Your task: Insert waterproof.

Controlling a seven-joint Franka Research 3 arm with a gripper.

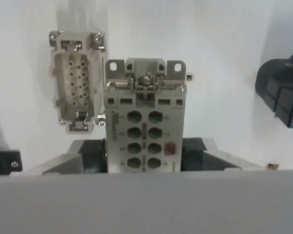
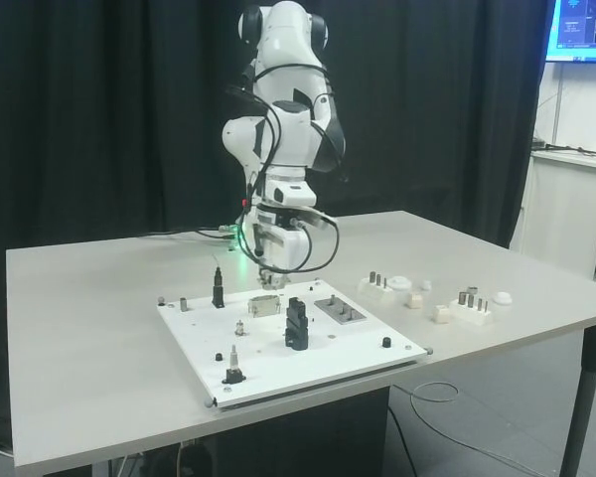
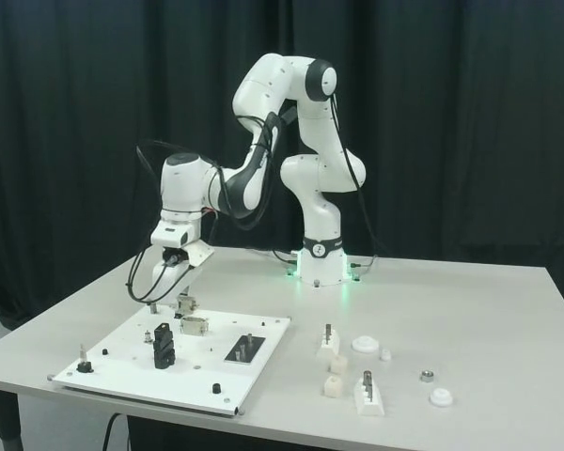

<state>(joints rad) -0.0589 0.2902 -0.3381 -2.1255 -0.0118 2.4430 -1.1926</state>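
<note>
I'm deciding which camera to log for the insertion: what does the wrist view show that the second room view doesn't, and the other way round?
Only the wrist view shows the held connector's round contact holes and the pin pattern inside the socket next to it. Only the second room view shows the whole white arm, its base, the loose white parts on the grey table, and the full white board. Both show the gripper over that board, and the socket.
</note>
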